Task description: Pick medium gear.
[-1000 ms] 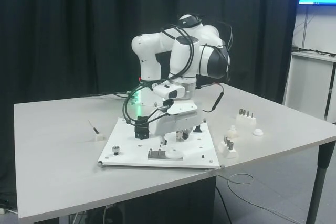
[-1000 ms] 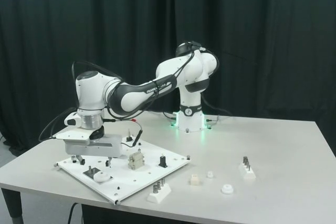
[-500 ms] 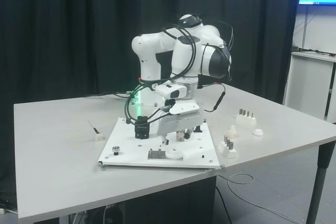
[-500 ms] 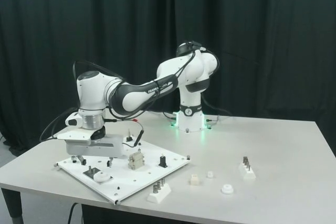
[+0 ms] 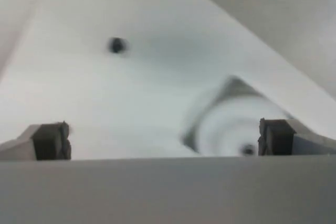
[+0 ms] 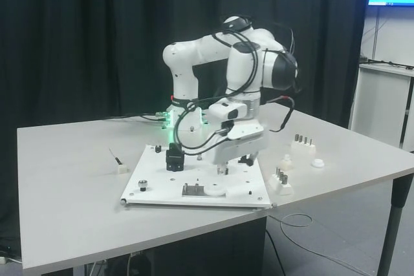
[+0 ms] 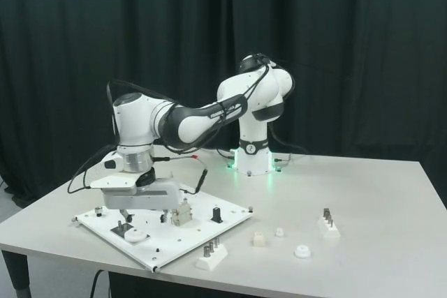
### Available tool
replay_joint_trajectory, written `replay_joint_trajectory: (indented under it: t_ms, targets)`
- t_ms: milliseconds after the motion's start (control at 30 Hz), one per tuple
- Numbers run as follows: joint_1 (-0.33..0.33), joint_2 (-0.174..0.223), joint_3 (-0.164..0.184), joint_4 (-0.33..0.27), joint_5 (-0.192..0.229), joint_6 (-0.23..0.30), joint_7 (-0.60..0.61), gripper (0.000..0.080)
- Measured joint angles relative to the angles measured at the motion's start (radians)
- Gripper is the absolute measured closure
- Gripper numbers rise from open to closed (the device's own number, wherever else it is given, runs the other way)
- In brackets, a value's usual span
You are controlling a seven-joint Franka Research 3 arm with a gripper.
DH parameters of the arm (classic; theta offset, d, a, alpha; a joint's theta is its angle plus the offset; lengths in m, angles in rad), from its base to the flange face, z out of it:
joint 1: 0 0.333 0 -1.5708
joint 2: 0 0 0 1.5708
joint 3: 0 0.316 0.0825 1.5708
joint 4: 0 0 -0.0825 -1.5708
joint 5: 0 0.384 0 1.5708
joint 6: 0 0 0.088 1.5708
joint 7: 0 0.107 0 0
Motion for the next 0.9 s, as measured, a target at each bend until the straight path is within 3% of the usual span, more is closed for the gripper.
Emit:
replay_joint_trajectory:
  t_ms: [333,900]
  targets:
    - [0.064,-0.021,-0.009,0.014,0.020,-0.061,0.099,0.0003]
    - [0.198,-0.040,-0.010,0.029,0.030,-0.072,0.288,0.0003]
